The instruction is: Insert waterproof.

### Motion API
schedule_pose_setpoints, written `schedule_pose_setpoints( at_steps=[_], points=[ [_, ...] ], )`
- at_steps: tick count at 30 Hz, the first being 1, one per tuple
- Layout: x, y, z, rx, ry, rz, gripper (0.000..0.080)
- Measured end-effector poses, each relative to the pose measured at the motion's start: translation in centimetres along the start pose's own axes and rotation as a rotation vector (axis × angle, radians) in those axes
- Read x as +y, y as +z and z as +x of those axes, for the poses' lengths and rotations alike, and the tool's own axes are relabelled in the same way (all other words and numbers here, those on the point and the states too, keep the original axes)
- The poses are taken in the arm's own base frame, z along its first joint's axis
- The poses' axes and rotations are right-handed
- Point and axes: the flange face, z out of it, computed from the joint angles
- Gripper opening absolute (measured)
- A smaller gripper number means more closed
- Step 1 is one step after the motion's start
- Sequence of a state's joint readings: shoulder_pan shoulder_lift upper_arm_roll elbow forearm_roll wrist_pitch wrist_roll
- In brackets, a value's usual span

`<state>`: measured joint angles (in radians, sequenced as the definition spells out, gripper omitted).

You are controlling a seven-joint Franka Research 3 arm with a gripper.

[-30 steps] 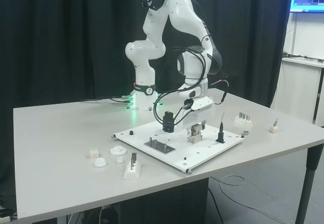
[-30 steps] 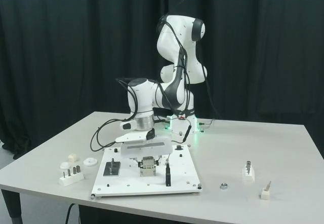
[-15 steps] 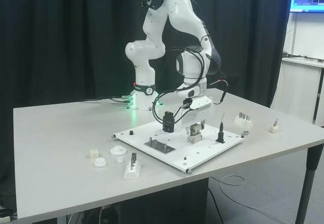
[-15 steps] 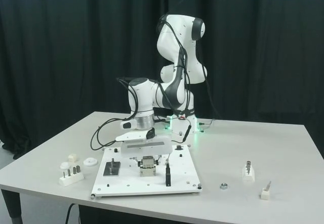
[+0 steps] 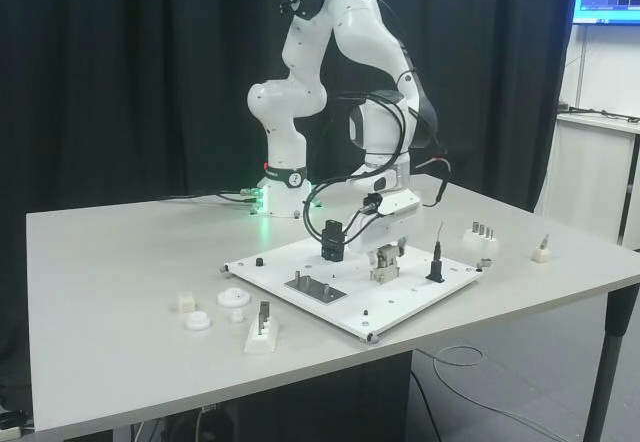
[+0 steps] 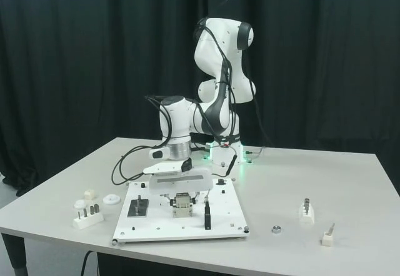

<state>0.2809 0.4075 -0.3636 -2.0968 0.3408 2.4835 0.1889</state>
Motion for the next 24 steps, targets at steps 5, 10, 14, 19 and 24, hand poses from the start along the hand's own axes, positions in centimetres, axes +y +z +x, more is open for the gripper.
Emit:
schedule_pose_setpoints(
  at_steps=[5,10,14,19,24],
  points=[
    [0.14,0.10,0.06,0.000,-0.013,-0.005,0.0623],
    [0.14,0.11,0.05,0.000,-0.018,-0.005,0.0623],
    [0.12,0.11,0.05,0.000,-0.020,-0.005,0.0623],
    [0.10,0.11,0.04,-0.001,-0.020,-0.005,0.0623],
    [0.05,0.15,0.05,-0.001,-0.021,-0.005,0.0623]
  ],
)
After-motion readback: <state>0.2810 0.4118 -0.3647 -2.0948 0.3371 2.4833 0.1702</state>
